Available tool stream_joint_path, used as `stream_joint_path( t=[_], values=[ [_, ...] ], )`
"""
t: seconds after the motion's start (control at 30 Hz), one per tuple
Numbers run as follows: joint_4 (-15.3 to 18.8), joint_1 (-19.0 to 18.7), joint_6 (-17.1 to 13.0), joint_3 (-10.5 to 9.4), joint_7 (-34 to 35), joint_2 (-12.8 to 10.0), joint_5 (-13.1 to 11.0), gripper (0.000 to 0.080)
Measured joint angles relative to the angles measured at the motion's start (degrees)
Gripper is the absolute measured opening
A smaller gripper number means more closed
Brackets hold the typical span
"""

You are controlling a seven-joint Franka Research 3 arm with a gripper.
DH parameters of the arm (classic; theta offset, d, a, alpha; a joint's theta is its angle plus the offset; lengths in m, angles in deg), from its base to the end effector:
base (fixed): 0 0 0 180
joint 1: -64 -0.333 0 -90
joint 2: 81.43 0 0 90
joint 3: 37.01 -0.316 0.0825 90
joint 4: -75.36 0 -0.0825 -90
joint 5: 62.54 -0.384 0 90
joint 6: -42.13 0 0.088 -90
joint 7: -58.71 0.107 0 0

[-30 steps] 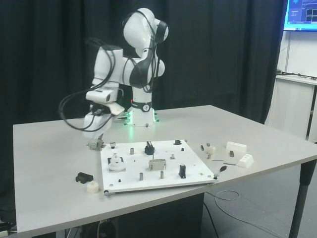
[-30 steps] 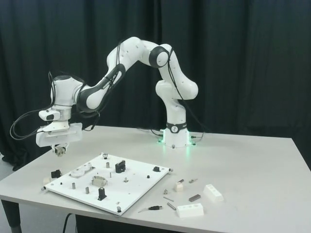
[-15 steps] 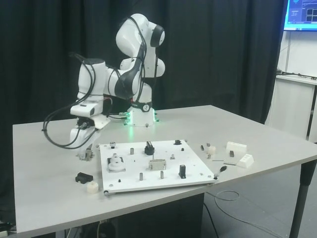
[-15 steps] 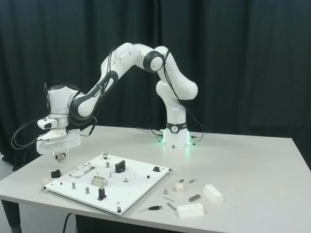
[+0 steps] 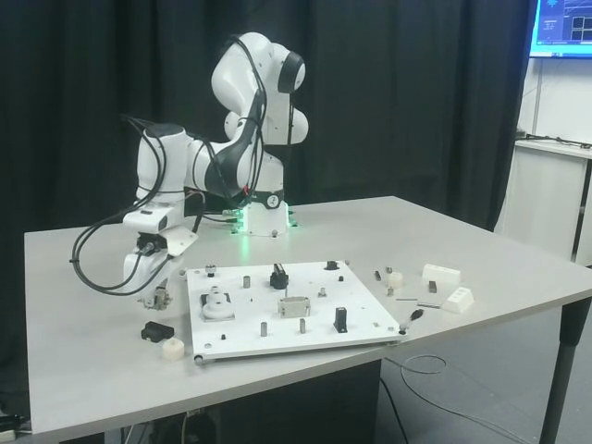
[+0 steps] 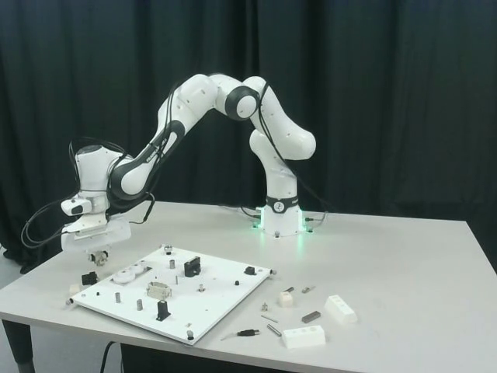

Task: Place waterproof.

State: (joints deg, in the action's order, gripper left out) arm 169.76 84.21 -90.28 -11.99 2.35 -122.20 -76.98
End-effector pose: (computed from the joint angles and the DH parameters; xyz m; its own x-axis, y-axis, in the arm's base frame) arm 0.5132 -0.4577 0.2294 0.9911 0.1202 -0.0579 0.1245 -0.9893 0.0763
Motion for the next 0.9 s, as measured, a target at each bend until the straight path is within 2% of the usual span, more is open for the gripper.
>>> stream_joint_path(
  t=[0.6, 0.63, 0.77, 0.8, 0.9],
  values=[
    [0.09, 0.85, -0.06, 0.02, -0.87, -1.56, -1.36, 0.031],
    [0.09, 0.86, -0.1, 0.02, -0.9, -1.6, -1.41, 0.0336],
    [0.08, 0.9, -0.37, 0.03, -0.96, -1.66, -1.43, 0.0336],
    [0.08, 0.9, -0.43, 0.03, -0.97, -1.66, -1.43, 0.0622],
    [0.04, 0.9, -0.55, 0.04, -0.98, -1.66, -1.43, 0.0622]
  ],
)
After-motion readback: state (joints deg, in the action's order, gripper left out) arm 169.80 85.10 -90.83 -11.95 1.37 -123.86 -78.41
